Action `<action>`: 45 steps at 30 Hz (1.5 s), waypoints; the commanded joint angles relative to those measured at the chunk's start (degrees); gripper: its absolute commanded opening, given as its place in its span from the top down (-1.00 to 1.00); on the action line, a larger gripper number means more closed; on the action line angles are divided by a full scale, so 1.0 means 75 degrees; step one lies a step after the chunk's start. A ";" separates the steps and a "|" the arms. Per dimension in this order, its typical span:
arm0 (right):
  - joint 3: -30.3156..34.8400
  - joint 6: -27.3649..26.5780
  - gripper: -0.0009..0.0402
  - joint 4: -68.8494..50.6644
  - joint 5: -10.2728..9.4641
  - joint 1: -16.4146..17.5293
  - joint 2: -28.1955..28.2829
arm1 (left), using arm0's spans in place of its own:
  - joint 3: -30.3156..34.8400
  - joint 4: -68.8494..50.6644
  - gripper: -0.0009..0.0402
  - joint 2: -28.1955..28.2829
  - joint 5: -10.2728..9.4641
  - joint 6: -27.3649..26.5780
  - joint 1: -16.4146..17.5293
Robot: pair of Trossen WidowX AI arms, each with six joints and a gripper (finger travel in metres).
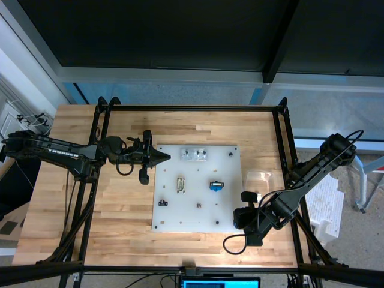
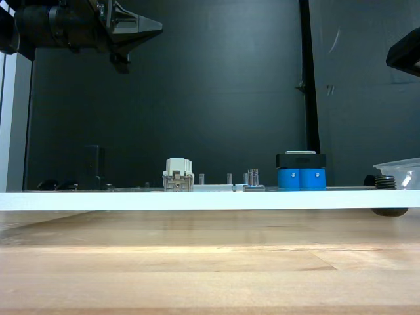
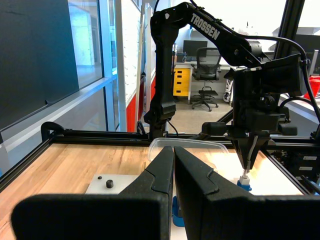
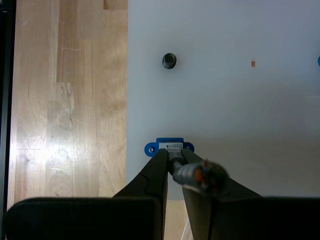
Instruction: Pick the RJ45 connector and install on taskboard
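I see the wooden table point(image 1: 120, 210) nearest, carrying the white taskboard point(image 1: 192, 219). A dark wall point(image 2: 223, 85) closes the far side. At the board's 4 o'clock corner, the right gripper point(image 4: 173, 156) is clamped on the RJ45 connector point(image 4: 174, 148). Its fingers cover the plug's sides, so I cannot confirm seating in the blue fitting point(image 4: 168, 144). The plug's long axis runs along the fingers, nose down on that fitting. At 10 o'clock, the left gripper point(image 1: 165, 157) hovers, fingers pressed together, empty.
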 commanded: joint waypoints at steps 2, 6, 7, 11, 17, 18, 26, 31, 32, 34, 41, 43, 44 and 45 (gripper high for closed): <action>-0.0044 0.0003 0.96 0.0047 -0.0003 0.0015 0.0003 | 0.0000 0.0003 0.96 0.0000 0.0003 0.0000 0.0000; -0.0055 -0.0012 0.96 0.0047 -0.0003 0.0026 0.0003 | 0.0000 0.0000 0.96 0.0000 0.0003 0.0000 0.0000; -0.0070 -0.0026 0.96 0.0047 0.0000 0.0029 0.0003 | 0.0000 0.0003 0.96 0.0000 0.0003 0.0000 0.0000; -0.0131 -0.0026 0.96 0.0119 0.0000 0.0035 0.0055 | 0.0000 0.0003 0.96 0.0000 0.0003 0.0000 0.0003; -0.0131 -0.0119 0.96 0.0242 0.0000 0.0055 0.0187 | 0.0000 0.0003 0.96 0.0000 0.0003 0.0003 0.0003; -0.0131 -0.0119 0.96 0.0242 0.0000 0.0052 0.0189 | 0.0000 0.0003 0.96 0.0000 0.0003 0.0000 0.0000; -0.0131 -0.0114 0.96 0.0210 -0.0006 0.0064 0.0204 | 0.0000 0.0003 0.96 0.0000 0.0003 0.0000 0.0003; -0.0219 -0.0111 0.96 0.0239 -0.0006 0.0064 0.0236 | 0.0000 0.0003 0.96 0.0000 0.0003 0.0000 0.0000; -0.0251 -0.0108 0.96 0.0259 -0.0006 0.0067 0.0236 | 0.0000 0.0000 0.96 0.0000 0.0003 0.0000 0.0003; -0.0315 -0.0093 0.96 0.0306 -0.0015 0.0064 0.0236 | 0.0000 0.0003 0.96 0.0000 0.0003 0.0000 0.0000; -0.0326 -0.0096 0.96 0.0303 -0.0015 0.0064 0.0236 | 0.0000 0.0000 0.96 0.0000 0.0003 0.0000 0.0000; -0.0312 -0.0102 0.95 0.0300 -0.0012 0.0064 0.0236 | 0.0000 0.0003 0.96 0.0000 0.0003 0.0000 0.0000; -0.0312 -0.0105 0.94 0.0303 -0.0012 0.0064 0.0236 | 0.0000 0.0003 0.96 0.0000 0.0003 0.0000 0.0000; -0.0315 -0.0108 0.92 0.0303 -0.0012 0.0064 0.0233 | 0.0000 0.0000 0.96 0.0000 0.0003 0.0000 0.0003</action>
